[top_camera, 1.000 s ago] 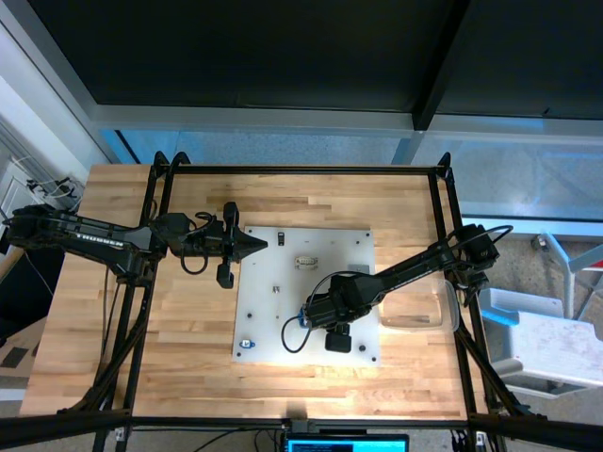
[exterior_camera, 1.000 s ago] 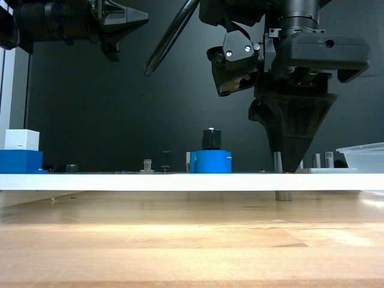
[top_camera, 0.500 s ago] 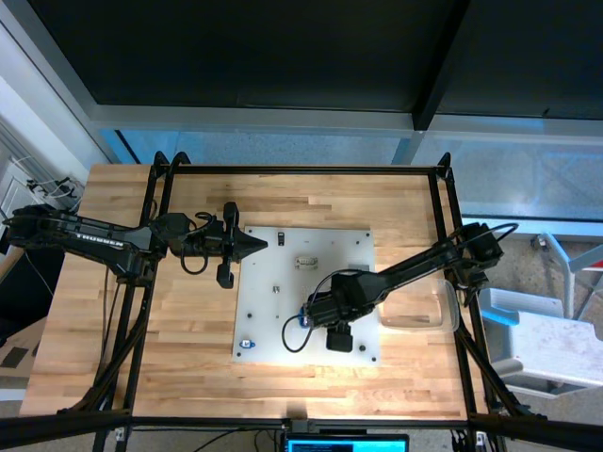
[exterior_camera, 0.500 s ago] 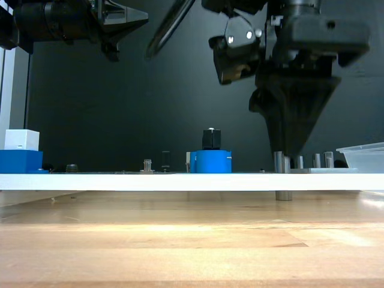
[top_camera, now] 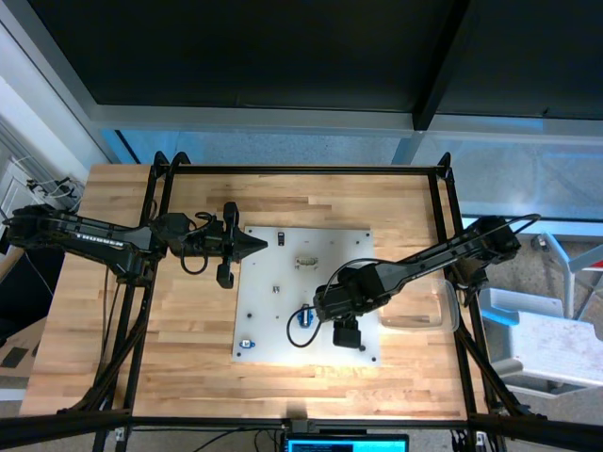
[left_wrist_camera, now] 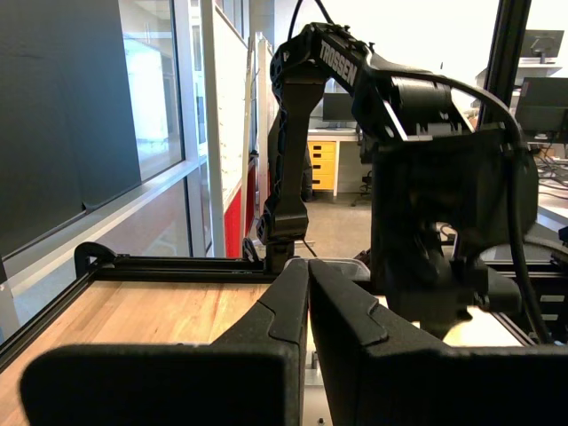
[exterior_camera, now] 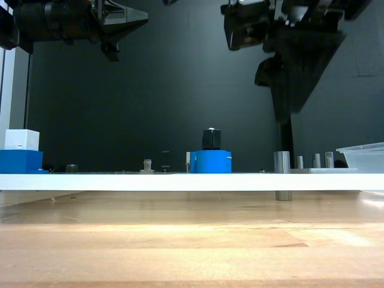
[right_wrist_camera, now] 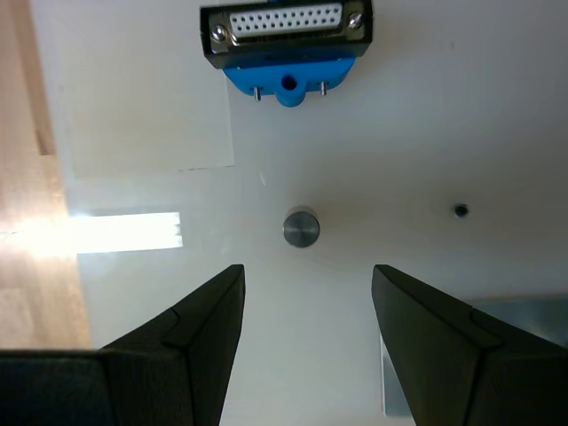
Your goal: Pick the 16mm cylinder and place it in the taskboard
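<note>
The 16mm cylinder [right_wrist_camera: 301, 227] stands upright in a hole of the white taskboard [right_wrist_camera: 426, 124], seen end-on straight below my right gripper [right_wrist_camera: 306, 271]. That gripper is open, and its fingers are spread well apart with nothing between them. In the low view the cylinder [exterior_camera: 282, 162] pokes through the taskboard [exterior_camera: 150, 181], and the right gripper [exterior_camera: 287, 117] hangs clear above it. From above, the right gripper [top_camera: 347, 331] is over the board's near right part [top_camera: 273, 311]. My left gripper [top_camera: 256, 243] is shut and held high at the board's left edge, where the left wrist view shows its fingers [left_wrist_camera: 308, 266] pressed together.
A blue fitting with a black cap [exterior_camera: 212, 159] stands mid-board. A multi-pin connector on a blue mount [right_wrist_camera: 284, 35] lies close to the cylinder. Several small pegs [exterior_camera: 316, 160] rise to the right. A clear plastic tray [top_camera: 419, 315] sits at the board's right edge.
The right gripper has risen off the cylinder, which stays standing in the board. The left arm has not moved.
</note>
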You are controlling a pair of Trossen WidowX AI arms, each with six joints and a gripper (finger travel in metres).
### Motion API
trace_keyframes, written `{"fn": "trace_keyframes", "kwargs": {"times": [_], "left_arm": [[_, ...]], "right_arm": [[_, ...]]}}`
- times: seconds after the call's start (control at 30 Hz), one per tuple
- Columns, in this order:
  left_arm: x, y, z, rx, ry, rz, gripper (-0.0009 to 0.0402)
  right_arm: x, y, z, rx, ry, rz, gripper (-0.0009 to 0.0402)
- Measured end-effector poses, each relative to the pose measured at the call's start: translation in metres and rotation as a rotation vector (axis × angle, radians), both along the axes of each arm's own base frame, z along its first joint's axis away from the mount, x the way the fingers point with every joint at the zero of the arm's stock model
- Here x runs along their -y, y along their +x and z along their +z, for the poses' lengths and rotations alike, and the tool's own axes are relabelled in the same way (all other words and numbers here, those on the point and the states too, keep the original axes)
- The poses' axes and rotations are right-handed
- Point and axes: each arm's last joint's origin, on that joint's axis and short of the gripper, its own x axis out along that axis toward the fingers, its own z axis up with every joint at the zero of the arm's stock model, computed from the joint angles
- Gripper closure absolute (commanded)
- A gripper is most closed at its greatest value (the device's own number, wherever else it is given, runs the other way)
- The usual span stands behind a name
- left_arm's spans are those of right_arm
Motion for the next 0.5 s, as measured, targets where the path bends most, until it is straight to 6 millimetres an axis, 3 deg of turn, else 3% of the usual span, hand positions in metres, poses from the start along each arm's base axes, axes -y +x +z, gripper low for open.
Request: {"fn": "trace_keyframes", "kwargs": {"times": [0.23,0.5], "left_arm": [[0.000,0.000,0.000,0.000,0.000,0.000,0.0393],[0.000,0.000,0.000,0.001,0.000,0.000,0.0393]], "right_arm": [[0.004,-0.010,0.019,0.045,0.016,-0.002,0.0194],[0.006,-0.015,0.026,0.054,0.012,-0.004,0.0194]]}}
